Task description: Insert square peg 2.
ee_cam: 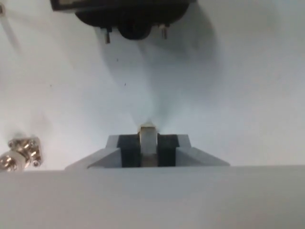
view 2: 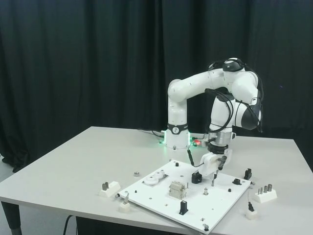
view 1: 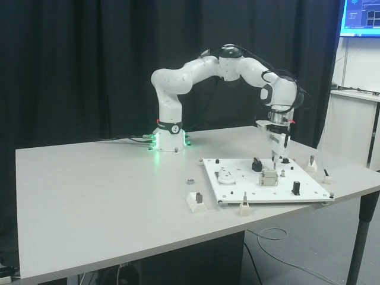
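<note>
Scanning from the left of the first room view, the bench (view 1: 89,190) carries a small white holder (view 1: 196,201) with a dark piece standing in it, then the white board (view 1: 237,187) with its fixtures, and over the board's far right part the gripper (view 1: 276,155) hangs from the white arm (view 1: 196,74). Its black pads (ee_cam: 128,150) are closed narrowly on the square peg (ee_cam: 148,143), a slim upright piece seen between them in the wrist view. The peg's long axis runs vertically, in line with the fingers, and its lower end points straight down at the board. The wrist view shows plain white board surface beneath the tip, with a metal connector (ee_cam: 21,152) off to one side; no square hole is visible under the peg, so I cannot tell whether it is aligned. My judgement: the peg is gripped and carried, insertion not yet done, and the next move turns on centring above the socket before descending
</note>
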